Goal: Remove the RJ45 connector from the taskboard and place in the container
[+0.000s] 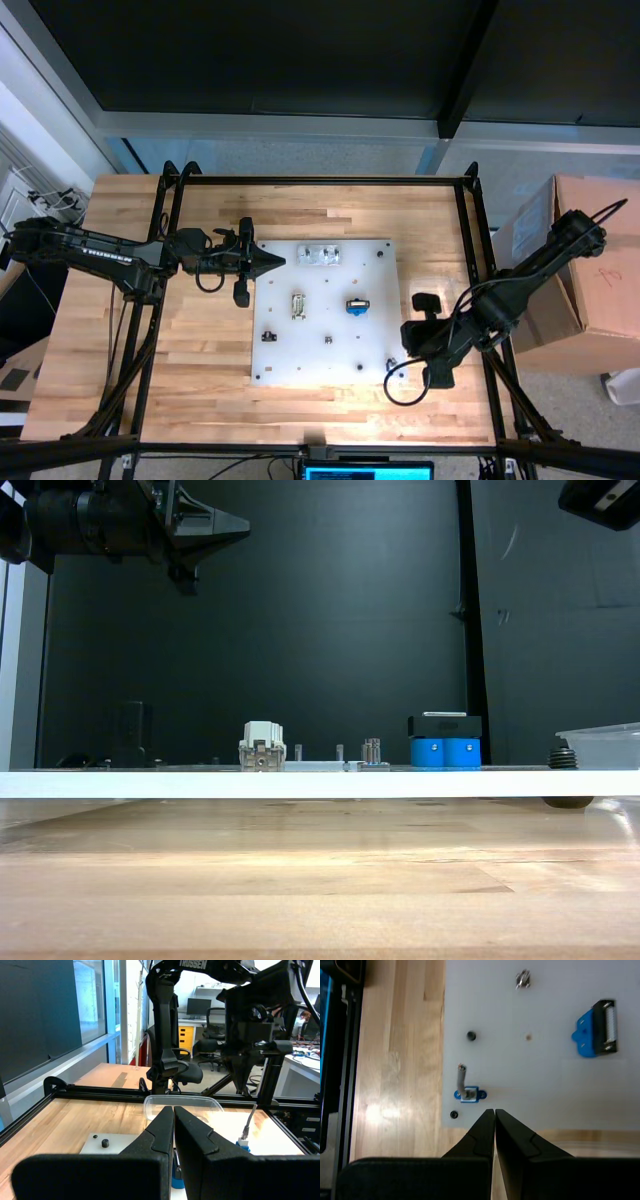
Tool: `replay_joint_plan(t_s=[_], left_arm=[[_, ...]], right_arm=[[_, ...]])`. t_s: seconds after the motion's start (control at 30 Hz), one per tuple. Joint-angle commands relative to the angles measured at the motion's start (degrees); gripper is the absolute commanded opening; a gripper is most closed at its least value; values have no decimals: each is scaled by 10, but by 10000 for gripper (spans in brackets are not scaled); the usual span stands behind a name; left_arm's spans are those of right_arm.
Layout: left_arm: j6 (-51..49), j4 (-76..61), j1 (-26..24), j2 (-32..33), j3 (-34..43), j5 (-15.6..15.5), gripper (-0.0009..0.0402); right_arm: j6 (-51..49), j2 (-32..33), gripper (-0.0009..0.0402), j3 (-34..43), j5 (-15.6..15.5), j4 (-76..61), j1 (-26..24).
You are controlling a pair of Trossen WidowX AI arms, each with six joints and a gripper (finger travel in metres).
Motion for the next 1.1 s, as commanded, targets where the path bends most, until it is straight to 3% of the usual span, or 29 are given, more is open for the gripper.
replay_joint_plan(t_s=[0.03,0.57,1.1], left_arm=[[0,0,0,0,0,0,0],[0,0,0,0,0,0,0],[0,0,0,0,0,0,0]], right_arm=[[10,17,23,2,-7,-1,2],[36,87,204,1,-8,3,5],[19,122,215,-38,-7,93,10]])
